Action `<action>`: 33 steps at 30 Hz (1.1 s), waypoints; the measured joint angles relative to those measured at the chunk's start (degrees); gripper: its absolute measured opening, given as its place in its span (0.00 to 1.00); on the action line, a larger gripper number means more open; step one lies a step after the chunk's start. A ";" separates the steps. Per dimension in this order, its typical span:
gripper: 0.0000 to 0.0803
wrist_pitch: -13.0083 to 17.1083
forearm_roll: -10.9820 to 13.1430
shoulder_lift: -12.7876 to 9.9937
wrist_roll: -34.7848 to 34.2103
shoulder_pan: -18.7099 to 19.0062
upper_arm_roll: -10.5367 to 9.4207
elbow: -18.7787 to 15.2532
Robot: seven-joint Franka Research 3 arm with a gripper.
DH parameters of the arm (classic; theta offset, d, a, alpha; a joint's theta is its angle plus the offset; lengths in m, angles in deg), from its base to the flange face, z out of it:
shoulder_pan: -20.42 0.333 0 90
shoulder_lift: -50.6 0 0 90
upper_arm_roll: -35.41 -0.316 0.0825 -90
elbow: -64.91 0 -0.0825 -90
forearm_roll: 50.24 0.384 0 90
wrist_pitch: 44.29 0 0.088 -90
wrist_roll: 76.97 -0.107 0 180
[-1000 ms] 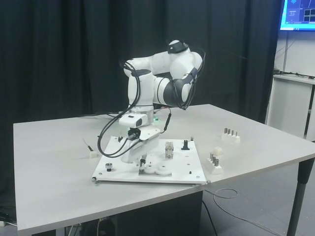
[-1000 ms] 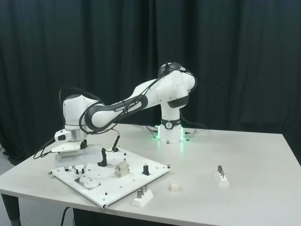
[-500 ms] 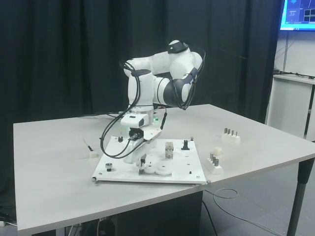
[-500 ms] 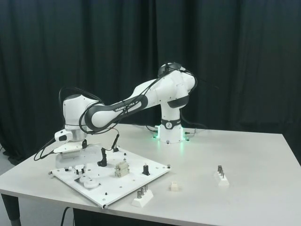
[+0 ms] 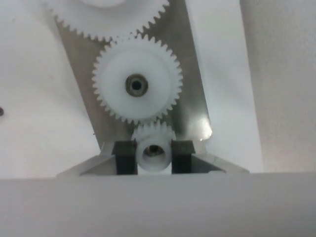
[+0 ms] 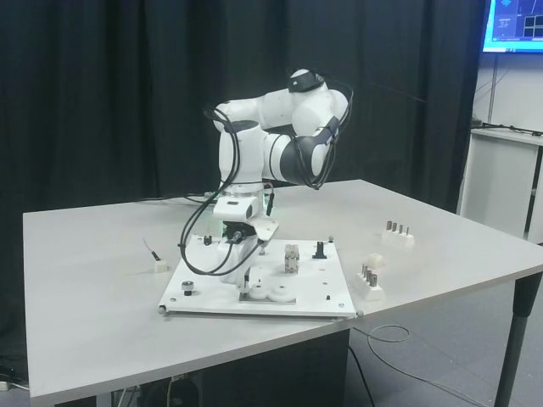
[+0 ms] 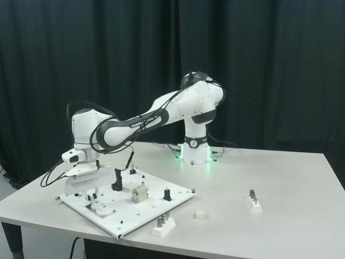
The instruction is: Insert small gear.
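While its bore faces straight up, the small gear (image 5: 154,150) sits clamped between the end effector (image 5: 154,157) pads

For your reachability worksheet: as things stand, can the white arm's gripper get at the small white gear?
Probably yes: the gripper already brackets the small white gear, one black finger either side, nothing between. The larger white gear meshes alongside, clear of the fingers.
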 joint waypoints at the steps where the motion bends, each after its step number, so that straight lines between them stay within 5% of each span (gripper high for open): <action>1: 0.18 0.00 0.01 0.00 0.49 0.00 0.00 0.00; 27: 0.18 -0.05 0.03 0.06 0.25 0.02 0.55 0.64; 28: 0.46 -0.05 0.02 0.10 -0.20 0.04 0.73 0.76; 33: 0.46 -0.04 -0.05 0.11 -3.54 0.12 2.15 1.40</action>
